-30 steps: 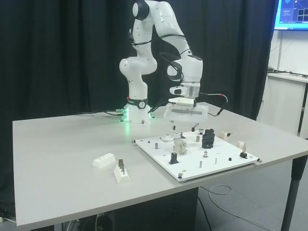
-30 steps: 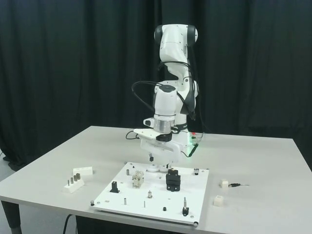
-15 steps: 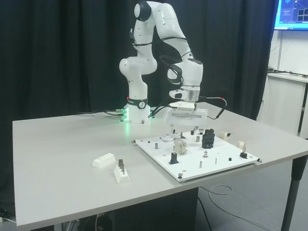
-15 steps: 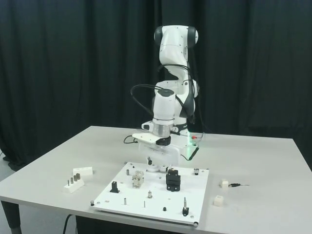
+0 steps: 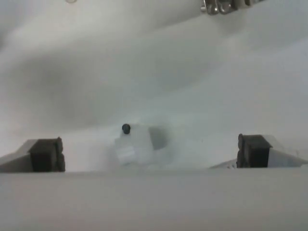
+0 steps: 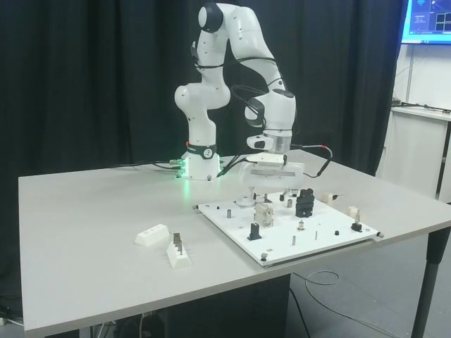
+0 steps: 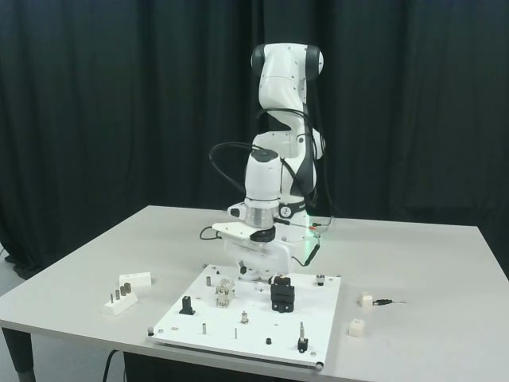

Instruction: Pick small gear.

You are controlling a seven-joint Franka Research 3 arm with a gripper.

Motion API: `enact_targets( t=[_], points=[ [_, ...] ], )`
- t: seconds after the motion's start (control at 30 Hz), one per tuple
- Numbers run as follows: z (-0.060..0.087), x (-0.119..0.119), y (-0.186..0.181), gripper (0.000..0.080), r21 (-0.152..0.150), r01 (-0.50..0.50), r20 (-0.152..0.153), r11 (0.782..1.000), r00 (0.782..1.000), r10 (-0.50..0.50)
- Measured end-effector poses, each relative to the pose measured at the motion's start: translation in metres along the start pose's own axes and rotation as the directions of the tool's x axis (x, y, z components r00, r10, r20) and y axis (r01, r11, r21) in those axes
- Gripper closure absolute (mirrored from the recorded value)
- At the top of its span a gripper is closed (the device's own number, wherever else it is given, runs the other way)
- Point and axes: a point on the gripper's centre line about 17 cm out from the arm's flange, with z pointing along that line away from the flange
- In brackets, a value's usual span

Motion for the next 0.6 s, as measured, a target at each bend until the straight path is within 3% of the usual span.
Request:
enact_targets(
  t=[0.6],
  points=[
    [0.012, 0.002, 0.0, 0.0003, -0.006, 0.047, 0.014, 0.999, 0.999, -0.047]
  ],
)
